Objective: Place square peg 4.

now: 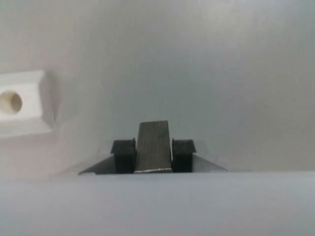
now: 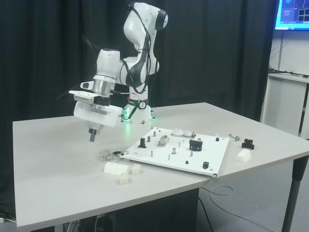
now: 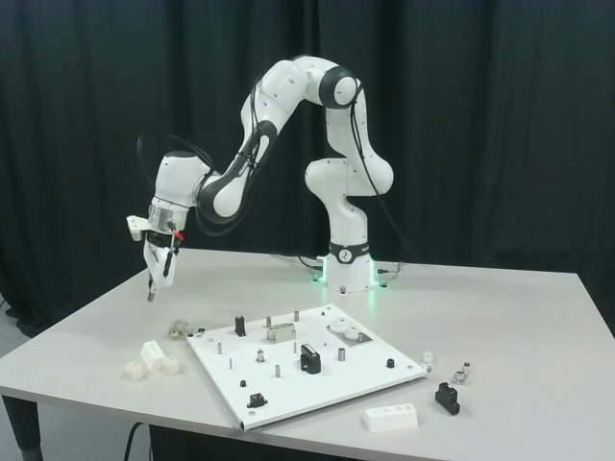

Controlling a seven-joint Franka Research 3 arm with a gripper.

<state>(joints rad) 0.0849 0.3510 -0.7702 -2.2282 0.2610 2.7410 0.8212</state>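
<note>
Your gripper (image 1: 153, 156) is clamped on the square peg (image 1: 153, 146), a grey bar pinched between the two black fingertips (image 1: 124, 155) and pointing down past them. In the first room view the peg (image 2: 91, 135) hangs from the gripper (image 2: 92, 130) in the air above bare grey table (image 2: 53, 159), touching nothing else.

In the second room view the gripper (image 3: 154, 284) is tilted, and the peg (image 3: 151, 294) sits over the part of the table (image 3: 86, 327) well away from the arm's base. The white arm (image 3: 259, 125) arches up from its base (image 3: 348, 274), where a green light glows, and reaches down to the gripper.

Near the peg, lower on the table, lies a long white block (image 2: 116, 167) with two smaller white blocks (image 2: 124, 179) just beside it, and a small metal part (image 2: 105, 154) next to them. The wrist view shows a white block with a round hole (image 1: 22, 103) resting on the table.

Beyond these lies the white assembly board (image 2: 212, 157), carrying black fixtures (image 2: 195, 144) and upright pins. Past the board's far edge sit another white block (image 2: 243, 155) and a black part (image 2: 248, 143), apart from each other.
</note>
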